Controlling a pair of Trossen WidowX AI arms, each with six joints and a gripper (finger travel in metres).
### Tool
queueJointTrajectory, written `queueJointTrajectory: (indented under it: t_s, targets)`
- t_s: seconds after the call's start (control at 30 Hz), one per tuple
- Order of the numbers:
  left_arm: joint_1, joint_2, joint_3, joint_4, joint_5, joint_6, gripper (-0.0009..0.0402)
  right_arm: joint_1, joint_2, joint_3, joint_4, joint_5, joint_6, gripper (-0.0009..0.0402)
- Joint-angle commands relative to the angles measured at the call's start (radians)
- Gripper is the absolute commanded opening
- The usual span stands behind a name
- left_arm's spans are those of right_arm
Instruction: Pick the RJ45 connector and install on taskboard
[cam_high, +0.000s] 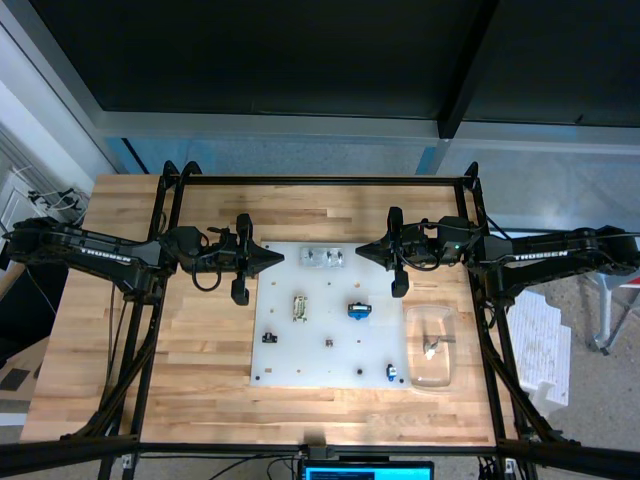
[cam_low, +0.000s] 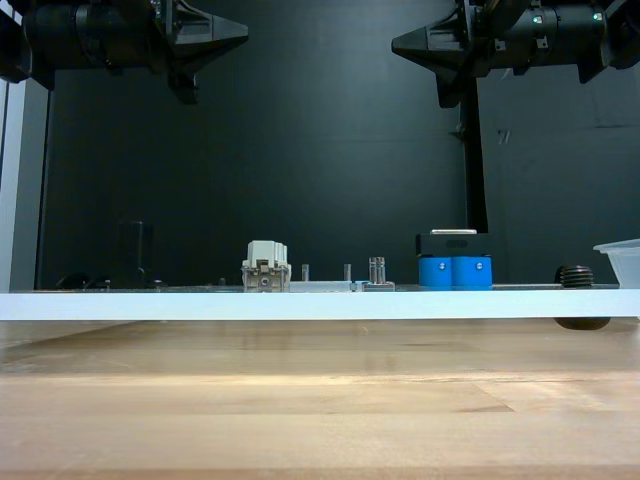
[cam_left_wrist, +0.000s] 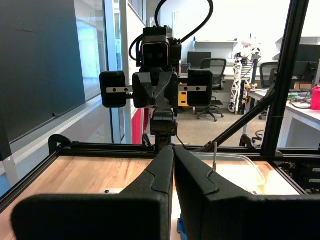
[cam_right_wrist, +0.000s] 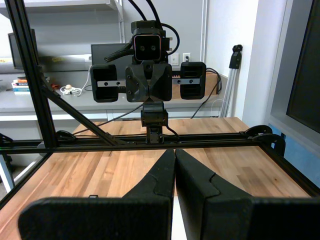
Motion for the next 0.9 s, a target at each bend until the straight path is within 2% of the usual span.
queueJointTrajectory:
  t_s: [0.03, 0.57, 0.6, 0.67, 0.7, 0.8, 0.9]
  targets:
    - [0.000, 0.000, 0.000, 0.000, 0.000, 0.000, 0.0000, 0.000, 0.000, 0.000, 0.000, 0.000, 0.000, 0.0000]
    - [0.000, 0.000, 0.000, 0.000, 0.000, 0.000, 0.0000, 0.001, 0.000, 0.000, -0.001, -0.002, 0.012, 0.0000]
    - [0.000, 0.000, 0.000, 0.000, 0.000, 0.000, 0.0000, 0.002, -0.001, 0.000, -0.003, -0.005, 0.012, 0.0000]
    - [0.000, 0.000, 0.000, 0.000, 0.000, 0.000, 0.0000, 0.002, -0.005, 0.000, -0.009, -0.051, 0.008, 0.0000]
    - [0.000, 0.000, 0.000, 0.000, 0.000, 0.000, 0.0000, 0.002, -0.006, 0.000, -0.009, -0.057, 0.010, 0.0000]
    - [0.000, 0.000, 0.000, 0.000, 0.000, 0.000, 0.0000, 0.003, -0.023, 0.008, -0.041, -0.057, 0.013, 0.0000]
    - [0.000, 0.000, 0.000, 0.000, 0.000, 0.000, 0.0000, 0.003, -0.053, 0.040, -0.160, -0.051, 0.019, 0.0000]
